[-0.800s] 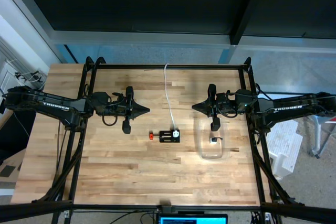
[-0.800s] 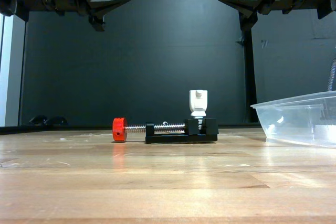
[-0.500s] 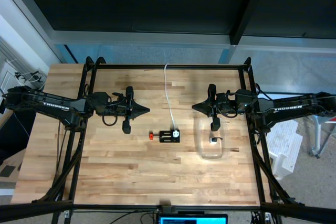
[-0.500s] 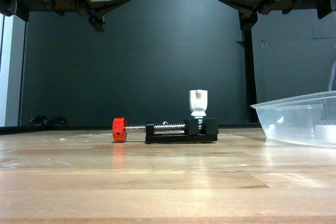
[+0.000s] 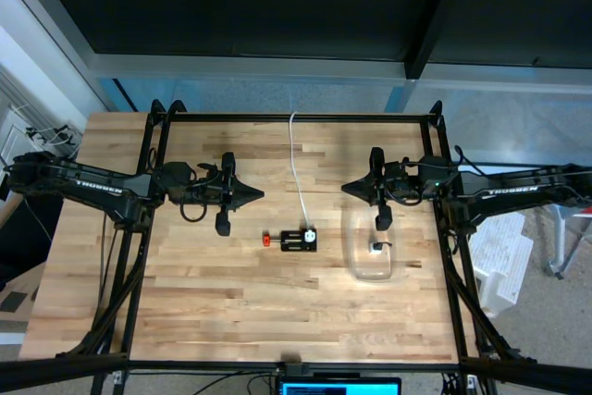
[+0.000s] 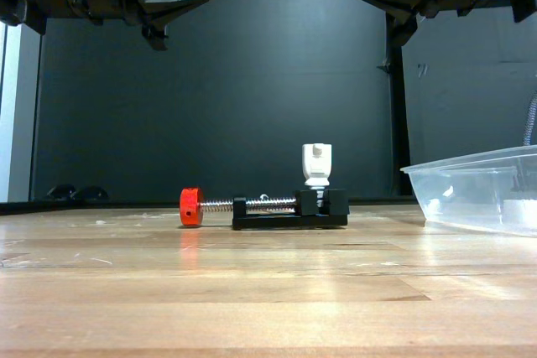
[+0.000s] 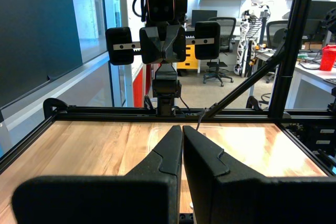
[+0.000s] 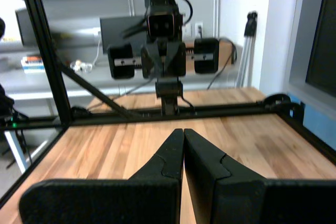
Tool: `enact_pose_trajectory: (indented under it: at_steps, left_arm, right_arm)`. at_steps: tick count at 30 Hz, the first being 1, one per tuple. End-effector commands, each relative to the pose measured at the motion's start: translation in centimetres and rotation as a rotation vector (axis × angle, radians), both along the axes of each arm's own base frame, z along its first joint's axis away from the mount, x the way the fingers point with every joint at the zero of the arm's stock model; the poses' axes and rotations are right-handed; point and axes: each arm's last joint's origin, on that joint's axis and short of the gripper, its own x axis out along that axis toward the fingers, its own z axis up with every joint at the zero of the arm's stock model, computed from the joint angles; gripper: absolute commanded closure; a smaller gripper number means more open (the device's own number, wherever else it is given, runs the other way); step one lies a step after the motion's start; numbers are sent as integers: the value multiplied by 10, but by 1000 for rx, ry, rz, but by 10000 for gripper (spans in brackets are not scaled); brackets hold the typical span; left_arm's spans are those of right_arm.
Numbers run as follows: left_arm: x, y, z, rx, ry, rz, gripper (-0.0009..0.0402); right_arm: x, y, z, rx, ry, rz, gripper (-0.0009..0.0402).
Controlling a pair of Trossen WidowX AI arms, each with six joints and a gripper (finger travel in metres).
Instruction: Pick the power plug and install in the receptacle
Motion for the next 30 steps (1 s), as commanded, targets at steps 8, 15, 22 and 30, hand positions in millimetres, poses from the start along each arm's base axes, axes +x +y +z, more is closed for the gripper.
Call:
enact_pose_trajectory:
  at_steps: [8, 15, 22, 30]
  left_arm:
    - [0, 0, 0, 0, -1, 0, 393]
    - [0, 0, 0, 0, -1, 0, 393]
    - [0, 0, 0, 0, -1, 0, 393]
    - [0, 0, 0, 0, -1, 0, 393]
  right_arm:
    - [-20, 9, 22, -6, 276, 38, 393]
    - [-33, 19, 24, -38, 480, 43, 393]
    - [-45, 30, 25, -52, 613, 43, 393]
    - [-60, 39, 23, -24, 723, 78, 393]
